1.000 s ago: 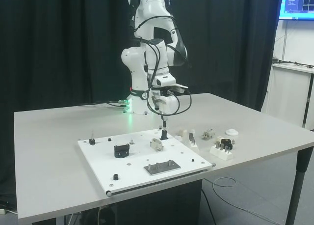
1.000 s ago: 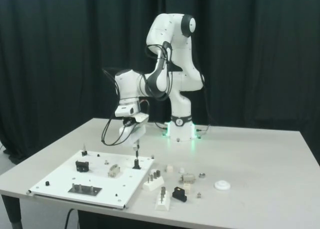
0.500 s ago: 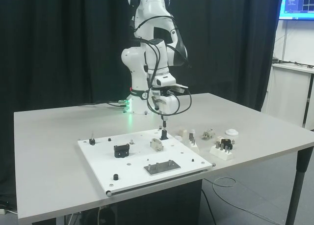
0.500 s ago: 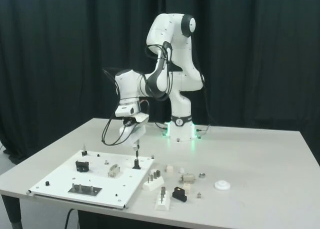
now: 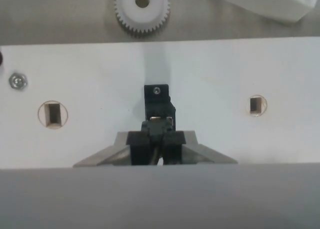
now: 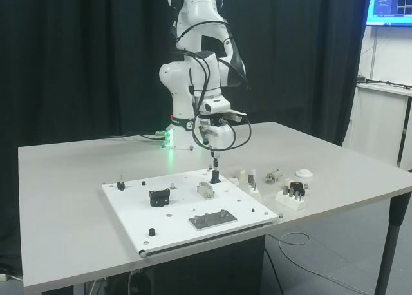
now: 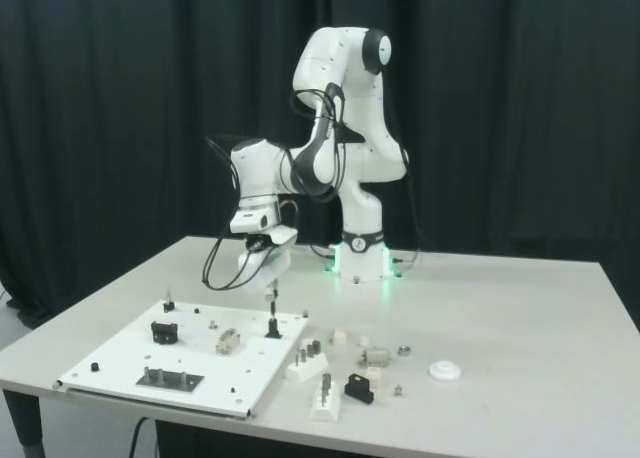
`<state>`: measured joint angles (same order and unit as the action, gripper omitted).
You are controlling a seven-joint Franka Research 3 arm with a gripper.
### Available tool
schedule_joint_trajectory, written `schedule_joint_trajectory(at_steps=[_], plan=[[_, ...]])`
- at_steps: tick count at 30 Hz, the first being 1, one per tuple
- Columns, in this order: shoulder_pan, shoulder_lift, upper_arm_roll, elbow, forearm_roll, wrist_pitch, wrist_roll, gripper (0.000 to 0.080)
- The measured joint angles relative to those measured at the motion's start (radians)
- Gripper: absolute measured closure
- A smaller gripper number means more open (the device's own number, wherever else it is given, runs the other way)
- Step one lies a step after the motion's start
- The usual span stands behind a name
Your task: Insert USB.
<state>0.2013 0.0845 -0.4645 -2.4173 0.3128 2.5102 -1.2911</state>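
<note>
My gripper [image 5: 156, 139] clamps black plug [image 5: 156, 126], hanging directly above black socket [image 5: 159, 102] on white board [image 5: 210, 134]. Plug tip close to socket mouth, not seated. Best approach, I judge: keep plug vertical, centre over opening, descend slowly, stop on resistance.

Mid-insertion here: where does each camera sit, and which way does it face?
Wrist view: on the arm's wrist, looking down past the gripper at the black socket on the white board.
First room view: off the table, facing the arm; board in front.
Second room view: off another side, whole arm visible.
All three show the socket.
</note>
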Motion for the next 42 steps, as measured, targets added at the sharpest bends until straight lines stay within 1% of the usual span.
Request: schedule_joint_trajectory(at_steps=[21,42], plan=[[0.000,0.001,0.000,-0.001,0.010,0.009,0.012,0.0756],[0.006,0.003,0.001,0.000,0.009,0.009,0.020,0.0756]])
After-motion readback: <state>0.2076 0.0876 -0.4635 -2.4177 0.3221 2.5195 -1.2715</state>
